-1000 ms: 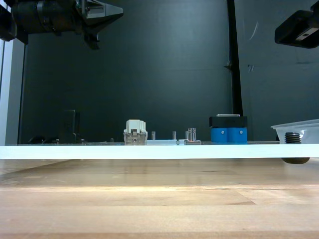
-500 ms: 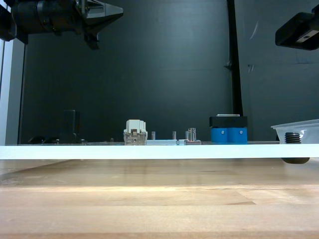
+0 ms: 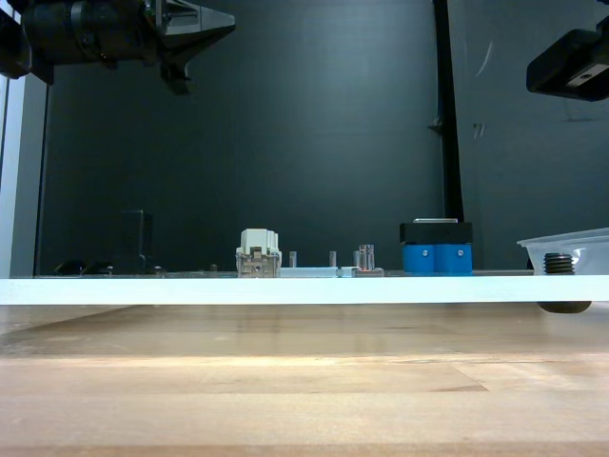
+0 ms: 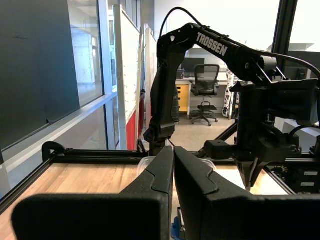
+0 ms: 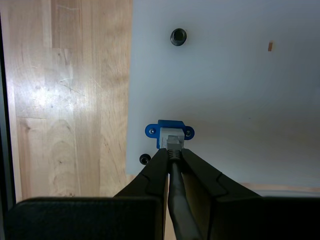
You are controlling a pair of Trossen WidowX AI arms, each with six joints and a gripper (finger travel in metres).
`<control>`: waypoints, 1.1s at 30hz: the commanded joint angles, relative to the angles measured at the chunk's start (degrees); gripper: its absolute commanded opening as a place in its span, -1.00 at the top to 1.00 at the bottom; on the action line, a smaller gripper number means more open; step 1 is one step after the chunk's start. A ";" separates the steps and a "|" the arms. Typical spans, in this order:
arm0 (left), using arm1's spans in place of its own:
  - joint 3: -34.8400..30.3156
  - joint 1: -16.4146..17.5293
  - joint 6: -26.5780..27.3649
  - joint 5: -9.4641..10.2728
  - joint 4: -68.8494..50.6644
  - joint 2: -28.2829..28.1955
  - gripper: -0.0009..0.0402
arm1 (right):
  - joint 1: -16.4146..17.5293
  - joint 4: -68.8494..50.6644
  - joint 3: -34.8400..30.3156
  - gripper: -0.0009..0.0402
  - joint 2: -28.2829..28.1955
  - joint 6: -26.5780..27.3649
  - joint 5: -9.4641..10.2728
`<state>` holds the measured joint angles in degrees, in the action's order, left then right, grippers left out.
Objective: Pick the RJ45 connector and install on taskboard
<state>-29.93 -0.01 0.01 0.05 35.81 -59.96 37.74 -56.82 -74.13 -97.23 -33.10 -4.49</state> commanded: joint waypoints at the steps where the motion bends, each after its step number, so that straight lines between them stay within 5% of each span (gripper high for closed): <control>1: -0.02 0.00 0.00 -0.02 0.02 -0.02 0.96 | 0.04 0.94 1.14 0.96 0.04 0.13 -0.02; 33: -0.02 0.02 0.00 -0.02 0.04 -0.02 0.96 | 0.02 3.50 3.37 0.94 2.23 0.46 0.02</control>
<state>-29.93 -0.01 0.03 0.05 35.83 -59.99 37.76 -53.41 -70.67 -95.35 -32.69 -4.38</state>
